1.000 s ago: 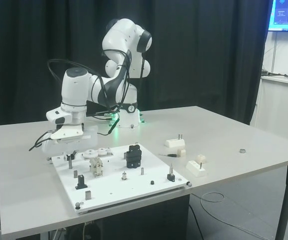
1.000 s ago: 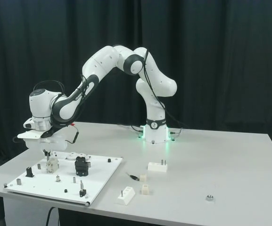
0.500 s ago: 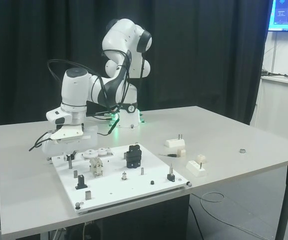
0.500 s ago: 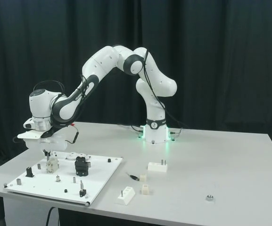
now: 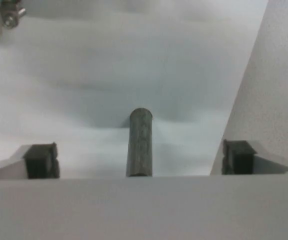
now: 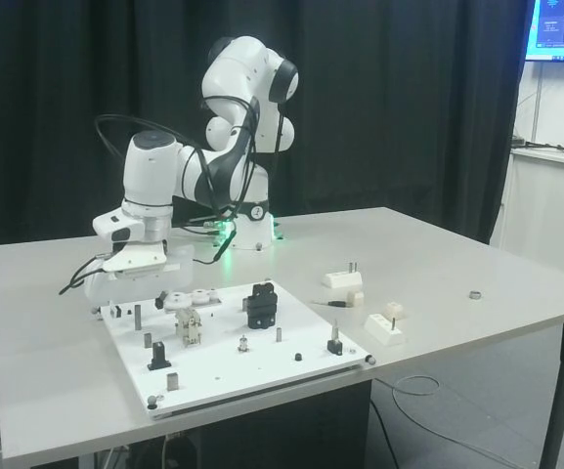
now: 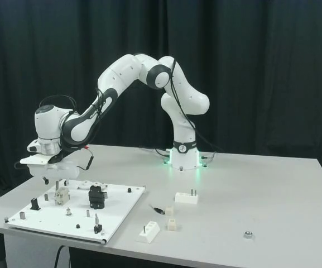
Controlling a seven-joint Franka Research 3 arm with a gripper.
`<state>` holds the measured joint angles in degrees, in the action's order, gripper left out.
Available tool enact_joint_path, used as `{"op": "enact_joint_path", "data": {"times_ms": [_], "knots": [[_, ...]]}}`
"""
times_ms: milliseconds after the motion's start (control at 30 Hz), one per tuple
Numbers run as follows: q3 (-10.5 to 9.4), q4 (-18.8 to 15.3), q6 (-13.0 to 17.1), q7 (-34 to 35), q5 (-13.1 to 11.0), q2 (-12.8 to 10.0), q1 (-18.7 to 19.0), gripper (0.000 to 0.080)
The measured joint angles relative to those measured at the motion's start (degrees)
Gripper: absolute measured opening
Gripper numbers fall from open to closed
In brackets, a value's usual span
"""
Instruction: Insert round peg 3.
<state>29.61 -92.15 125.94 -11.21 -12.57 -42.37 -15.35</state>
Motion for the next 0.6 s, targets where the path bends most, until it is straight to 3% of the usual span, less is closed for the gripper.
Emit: {"op": "enact_joint_path", "data": {"times_ms": [33,600], "knots": [[0.0,0.04,0.0,0.0,0.0,0.0,0.02,0.0743],[1.25,0.13,-1.49,0.98,0.21,0.84,0.11,0.0797]]}}
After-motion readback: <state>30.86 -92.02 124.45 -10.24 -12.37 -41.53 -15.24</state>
